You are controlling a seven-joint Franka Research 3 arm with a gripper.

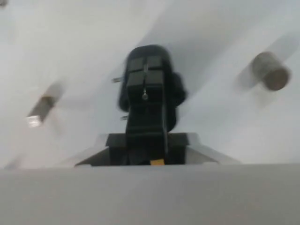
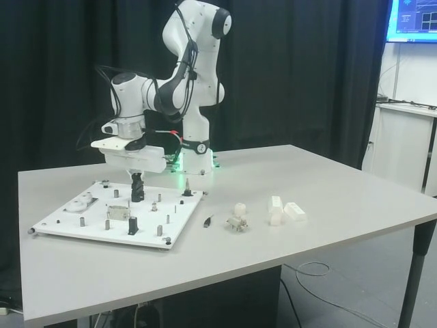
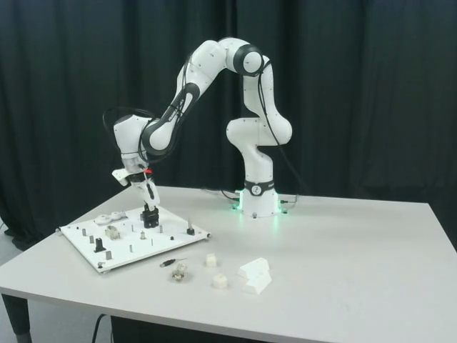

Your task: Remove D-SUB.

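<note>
My pincer (image 1: pixel 146 91) is clenched on the black D-SUB (image 1: pixel 161 84), fingers pressed against its sides, and in both room views the connector (image 2: pixel 137 188) hangs at my fingertips just above the white board (image 2: pixel 61 220), or perhaps touching it (I cannot tell whether its lower end has fully cleared its seat). The board lies toward the left end of the tabletop (image 2: pixel 328 219), and the D-SUB sits over the part of it nearest my base.

To do this step well, I judge I should pull straight up along the connector's own axis, without tilting, so nothing binds in the socket. A slow lift with a firm grip seems wise, because the board might rise with the plug.

Grey pegs (image 1: pixel 269 71) stand on the board near my fingers, so sideways travel should wait until I am above them. Further out, small white parts (image 2: pixel 285 210) lie on the bare tabletop.
</note>
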